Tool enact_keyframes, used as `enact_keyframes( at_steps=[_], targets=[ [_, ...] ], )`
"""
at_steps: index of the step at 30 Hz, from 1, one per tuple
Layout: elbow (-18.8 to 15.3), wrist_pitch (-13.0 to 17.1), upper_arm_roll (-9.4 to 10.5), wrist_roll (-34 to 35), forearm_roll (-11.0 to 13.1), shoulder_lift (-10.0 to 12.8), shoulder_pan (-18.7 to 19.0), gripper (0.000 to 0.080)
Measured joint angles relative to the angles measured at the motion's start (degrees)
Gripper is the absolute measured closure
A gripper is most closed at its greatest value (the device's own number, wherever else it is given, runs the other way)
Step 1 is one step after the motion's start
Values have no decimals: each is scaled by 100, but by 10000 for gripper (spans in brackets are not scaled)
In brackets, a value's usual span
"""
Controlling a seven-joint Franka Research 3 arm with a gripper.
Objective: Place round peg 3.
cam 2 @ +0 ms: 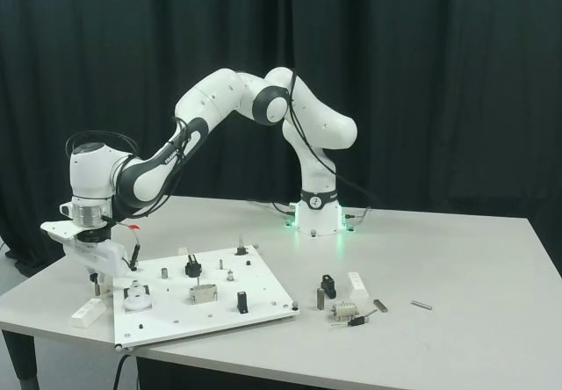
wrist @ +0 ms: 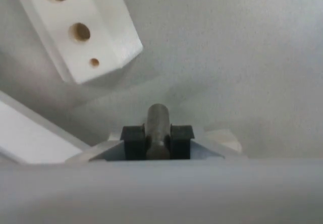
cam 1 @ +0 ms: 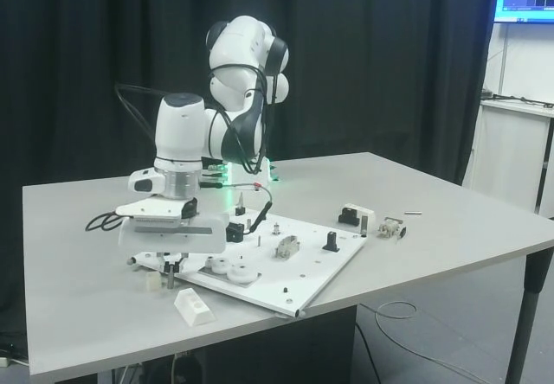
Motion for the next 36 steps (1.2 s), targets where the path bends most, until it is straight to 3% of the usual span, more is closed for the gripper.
enact_keyframes(
  at_steps=[27, 28, 33, 34, 36],
  targets=[
    [380, -233, -57, -186, 62, 282, -26, 702],
    [386, -234, -61, -207, 62, 283, -27, 531],
    [441, -262, -95, -245, 62, 284, -26, 531],
    [459, -281, -104, -249, 62, 284, -26, 162],
    [507, -329, -119, -262, 62, 284, -25, 162]
  ],
)
